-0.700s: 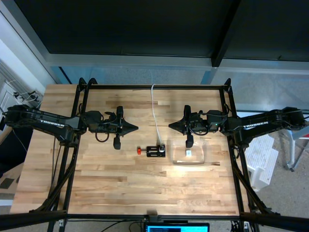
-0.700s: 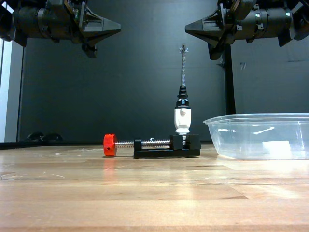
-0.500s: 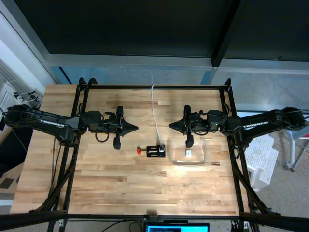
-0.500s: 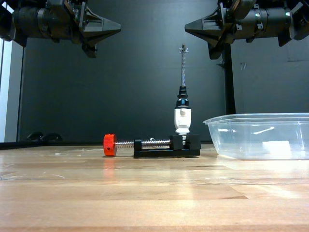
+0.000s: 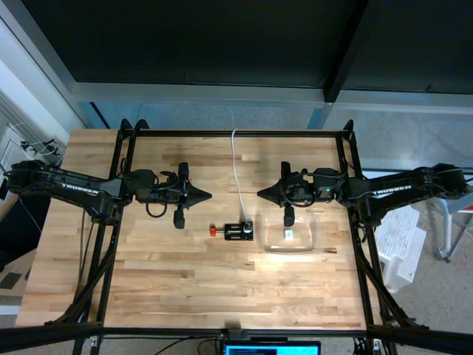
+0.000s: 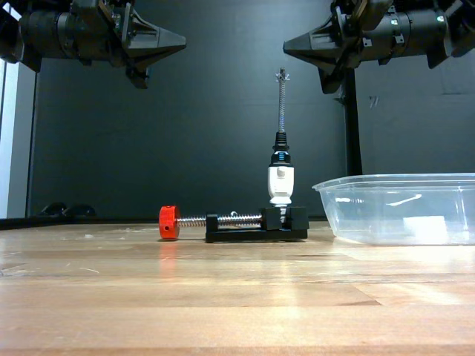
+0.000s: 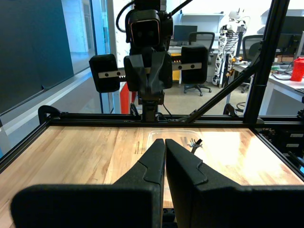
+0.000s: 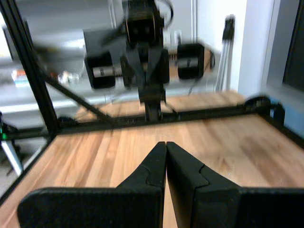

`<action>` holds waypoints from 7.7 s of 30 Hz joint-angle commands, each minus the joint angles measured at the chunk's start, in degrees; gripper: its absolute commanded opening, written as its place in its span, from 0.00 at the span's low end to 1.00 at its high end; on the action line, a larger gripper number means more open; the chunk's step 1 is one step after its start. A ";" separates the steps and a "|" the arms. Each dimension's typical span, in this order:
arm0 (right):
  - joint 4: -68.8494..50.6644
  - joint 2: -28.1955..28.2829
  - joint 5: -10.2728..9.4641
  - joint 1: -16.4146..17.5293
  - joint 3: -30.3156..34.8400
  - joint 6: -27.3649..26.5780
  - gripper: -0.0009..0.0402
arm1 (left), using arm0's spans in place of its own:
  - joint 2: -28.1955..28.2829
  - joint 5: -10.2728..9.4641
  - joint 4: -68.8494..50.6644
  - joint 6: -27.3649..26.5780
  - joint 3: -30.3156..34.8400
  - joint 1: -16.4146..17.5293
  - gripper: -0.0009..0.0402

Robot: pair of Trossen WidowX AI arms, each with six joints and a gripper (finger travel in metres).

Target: Remove the power plug from the receptacle and place in the container

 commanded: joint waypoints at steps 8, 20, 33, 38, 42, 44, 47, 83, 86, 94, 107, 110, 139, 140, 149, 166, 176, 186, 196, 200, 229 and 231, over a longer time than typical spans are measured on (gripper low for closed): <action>-28.61 0.07 0.00 0.74 9.44 0.02 0.02 | 0.00 0.02 0.02 0.00 0.02 0.02 0.02; -49.92 6.82 -0.02 3.02 20.50 -1.05 0.02 | 0.00 0.00 0.02 0.00 0.02 0.00 0.02; -64.89 19.10 0.61 6.45 33.24 -0.35 0.11 | 0.00 0.02 0.02 0.00 0.02 0.02 0.02; -67.71 23.02 1.75 6.71 36.94 0.15 0.29 | 0.00 0.00 0.02 0.00 0.02 0.02 0.02; -68.76 26.67 1.60 6.93 39.98 0.28 0.43 | 0.00 0.02 0.02 0.00 0.02 0.02 0.02; -68.98 28.37 1.60 7.06 41.35 0.52 0.48 | 0.00 0.02 0.02 0.00 0.02 0.00 0.02; -70.01 30.73 1.64 7.21 43.50 1.18 0.53 | 0.00 0.02 0.02 0.00 0.02 0.00 0.02; -66.36 38.42 4.59 9.11 44.96 1.55 0.54 | 0.00 0.00 0.02 0.00 0.02 0.00 0.02; -66.10 38.71 4.59 9.14 44.94 1.55 0.54 | 0.00 0.00 0.02 0.02 0.02 0.02 0.02; -65.68 38.71 4.57 9.16 44.74 1.53 0.46 | 0.00 0.00 0.02 0.00 0.02 0.00 0.02; -65.24 38.71 4.37 9.11 44.59 1.53 0.28 | 0.00 0.00 0.02 0.02 0.02 0.00 0.02; -65.18 38.71 4.35 9.09 44.59 1.60 0.23 | 0.00 0.00 0.02 0.00 0.02 0.00 0.02; -65.00 38.36 4.39 9.01 44.59 1.70 0.02 | 0.00 0.00 0.02 0.02 0.02 0.00 0.02; -65.02 38.32 4.39 9.01 44.59 1.70 0.02 | 0.00 0.00 0.02 0.00 0.02 0.00 0.02; -65.02 37.75 4.39 8.98 44.59 1.68 0.02 | 0.00 0.02 0.02 0.00 0.02 0.02 0.02; -68.57 37.13 4.31 8.85 47.34 1.53 0.02 | 0.00 0.00 0.02 0.00 0.02 0.00 0.02; -69.31 36.17 4.00 8.81 47.67 1.57 0.02 | 0.00 0.00 0.02 0.00 0.02 0.00 0.02; -70.75 32.44 4.09 9.07 45.97 1.81 0.02 | 0.00 0.02 0.04 0.00 0.02 0.00 0.02; -66.95 24.13 4.63 11.34 34.45 3.78 0.02 | 0.02 0.02 -0.02 0.00 0.02 0.02 0.02; -62.90 20.98 4.63 12.74 28.70 4.98 0.02 | -0.02 0.02 0.04 0.00 0.02 0.02 0.02; -48.50 10.25 7.67 16.46 7.28 10.62 0.16 | 0.00 0.02 0.02 0.00 0.02 0.00 0.02; -47.78 10.01 7.65 16.55 6.80 10.62 0.19 | 0.00 0.02 0.02 0.00 0.02 0.02 0.02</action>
